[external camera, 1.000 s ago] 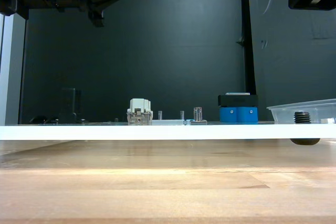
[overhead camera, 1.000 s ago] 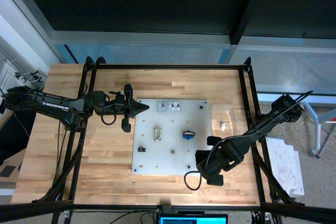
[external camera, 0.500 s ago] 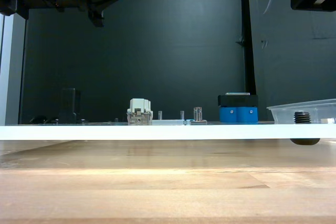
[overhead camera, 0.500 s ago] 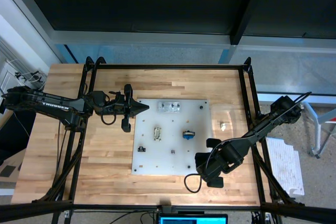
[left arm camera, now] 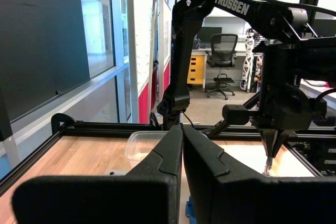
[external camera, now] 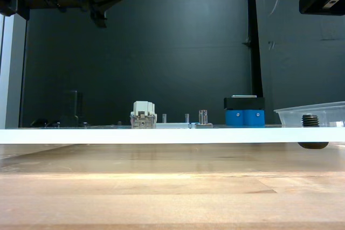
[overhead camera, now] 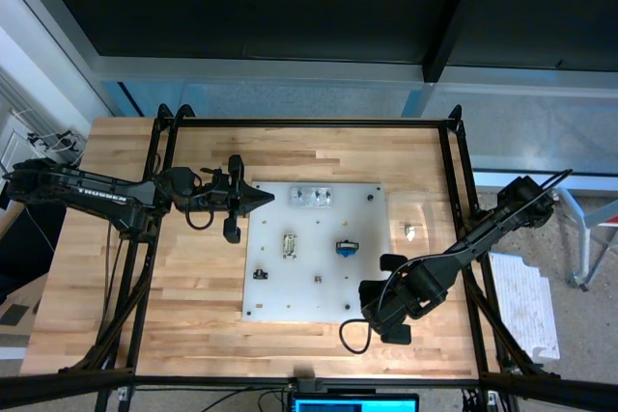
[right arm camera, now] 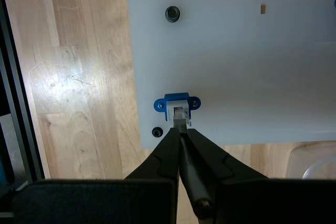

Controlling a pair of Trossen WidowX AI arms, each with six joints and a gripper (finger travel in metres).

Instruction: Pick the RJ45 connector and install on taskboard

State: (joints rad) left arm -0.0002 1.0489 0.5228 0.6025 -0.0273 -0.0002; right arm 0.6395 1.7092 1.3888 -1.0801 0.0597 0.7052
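Right pincer [right arm camera: 179,125] is doing the work here. It hangs fingers-down over the near right part of the taskboard [overhead camera: 290,296], and it's clamped tight on the RJ45 connector [right arm camera: 179,115], the little whitish plug pinched right at the fingertips. In the right wrist view the plug lines up with a blue socket [right arm camera: 177,103] that sits close to the board's edge, with a small dark screw head [right arm camera: 156,131] just beside it. It isn't seated though: the low view has the pincer body way up high, well above the board, so the plug is held in the air over the socket rather than touching it. The left wrist view also catches that pincer pointing straight down with a pale speck at its tip.

Left pincer [overhead camera: 261,198] is parked up high at the board's far left corner, pointing inward. Its fingers are pressed together with nothing between them.

Other stuff: a silver-beige socket [overhead camera: 288,244] stands near the middle of the board, and a clear plastic tray [external camera: 315,112] sits on the worktop [overhead camera: 193,287] just off the board's right side.
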